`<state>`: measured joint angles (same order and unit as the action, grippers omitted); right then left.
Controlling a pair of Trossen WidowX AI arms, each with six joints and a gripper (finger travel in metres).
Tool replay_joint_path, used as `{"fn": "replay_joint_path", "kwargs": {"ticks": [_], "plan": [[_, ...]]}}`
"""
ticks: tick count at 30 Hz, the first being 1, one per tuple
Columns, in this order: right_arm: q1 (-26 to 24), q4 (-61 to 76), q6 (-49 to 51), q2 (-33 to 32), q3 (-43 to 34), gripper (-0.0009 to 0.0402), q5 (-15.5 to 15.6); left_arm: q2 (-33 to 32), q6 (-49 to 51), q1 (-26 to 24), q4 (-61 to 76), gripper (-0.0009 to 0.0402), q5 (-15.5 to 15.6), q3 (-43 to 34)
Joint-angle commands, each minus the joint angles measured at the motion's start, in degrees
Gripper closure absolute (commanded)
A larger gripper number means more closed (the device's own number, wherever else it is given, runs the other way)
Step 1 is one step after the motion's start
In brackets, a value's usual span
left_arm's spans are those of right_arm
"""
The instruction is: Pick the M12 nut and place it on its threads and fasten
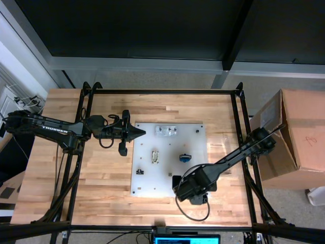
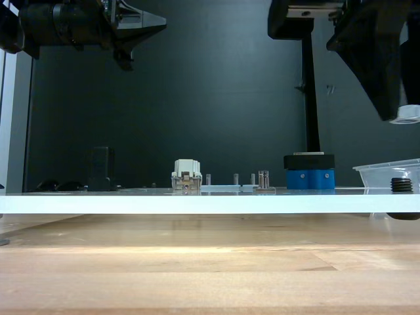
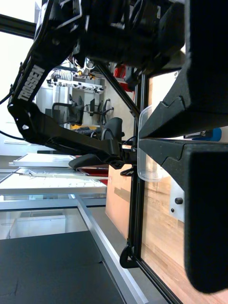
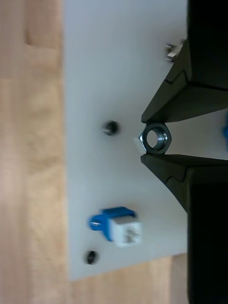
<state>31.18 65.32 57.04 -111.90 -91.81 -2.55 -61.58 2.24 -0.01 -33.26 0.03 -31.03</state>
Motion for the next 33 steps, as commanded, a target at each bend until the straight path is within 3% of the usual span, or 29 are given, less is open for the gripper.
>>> {"fn": "replay_joint_path", "kwargs": {"ticks": [1, 8, 33], "plan": [[0.0, 0.39, -1.22, -2.4, -2.73, 0.0391, 0.2, -0.02, 0.0, 0.0, -0.02, 0.0393, 0.0, 0.02], [0.09, -0.28, -5.16, -5.53, -4.66, 0.0393, 4.17, -0.02, 0.0, 0.02, 0.0, 0.0393, 0.0, 0.0], [-1.38, -4.24, -3.54, -4.85, -0.63, 0.0393, 3.56, -0.02, 0.0, 0.02, 0.0, 0.0393, 0.0, 0.02]]}}
